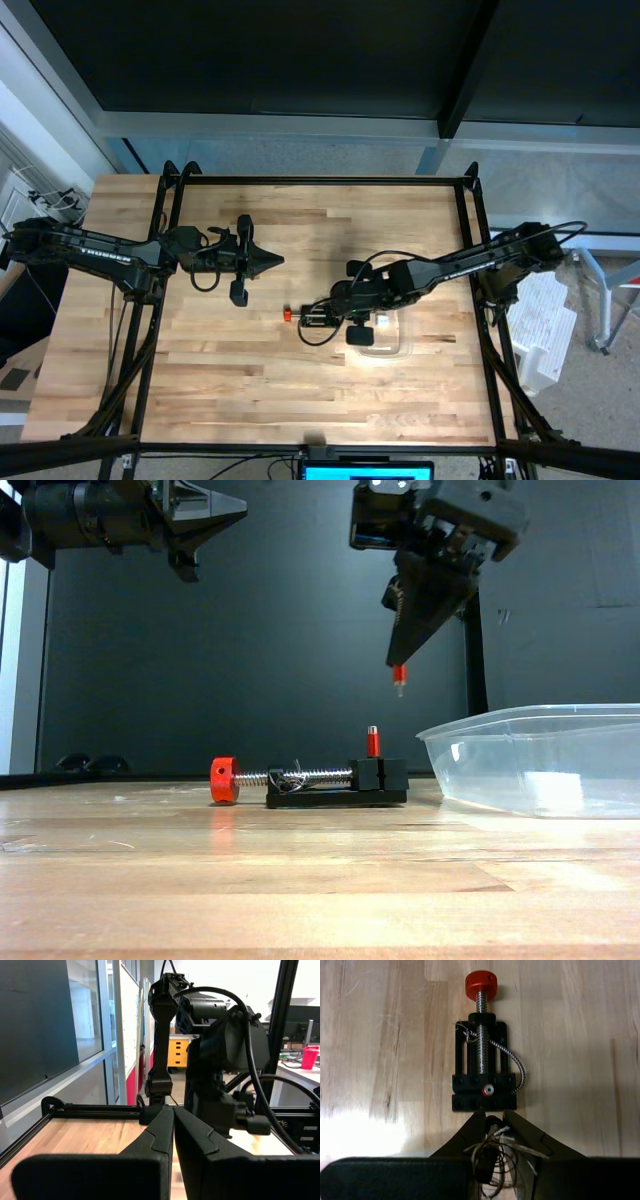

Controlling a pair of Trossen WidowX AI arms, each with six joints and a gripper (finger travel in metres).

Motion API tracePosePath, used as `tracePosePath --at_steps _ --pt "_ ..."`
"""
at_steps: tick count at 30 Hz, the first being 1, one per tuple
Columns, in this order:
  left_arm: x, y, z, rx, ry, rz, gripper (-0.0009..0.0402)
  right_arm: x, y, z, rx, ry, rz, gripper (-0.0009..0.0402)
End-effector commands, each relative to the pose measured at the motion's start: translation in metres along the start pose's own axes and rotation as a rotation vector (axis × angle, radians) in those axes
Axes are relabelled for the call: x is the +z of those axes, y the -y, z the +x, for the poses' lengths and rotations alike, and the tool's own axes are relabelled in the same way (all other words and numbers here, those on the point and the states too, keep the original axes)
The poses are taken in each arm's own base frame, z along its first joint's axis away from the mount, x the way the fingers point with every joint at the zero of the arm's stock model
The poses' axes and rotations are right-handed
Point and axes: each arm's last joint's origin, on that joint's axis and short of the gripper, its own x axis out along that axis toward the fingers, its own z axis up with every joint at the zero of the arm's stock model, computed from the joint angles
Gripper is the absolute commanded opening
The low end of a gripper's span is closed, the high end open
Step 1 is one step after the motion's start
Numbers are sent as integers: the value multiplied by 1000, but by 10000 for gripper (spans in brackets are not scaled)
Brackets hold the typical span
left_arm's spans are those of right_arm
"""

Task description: Pick the RCA connector and install on taskboard

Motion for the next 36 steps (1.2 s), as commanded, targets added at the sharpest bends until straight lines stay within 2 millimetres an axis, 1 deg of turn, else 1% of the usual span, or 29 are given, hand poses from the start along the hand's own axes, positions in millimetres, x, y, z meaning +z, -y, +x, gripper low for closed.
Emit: tracePosePath --at_steps 1,8,36 --pt "0 0 0 0 0 0 0 6 0 6 -4 -3 3 0" --pt "0 0 0 0 0 0 0 11 1 17 -9 -8 -2 0" --pt "0 0 0 0 0 0 0 7 1 25 -2 16 4 0"
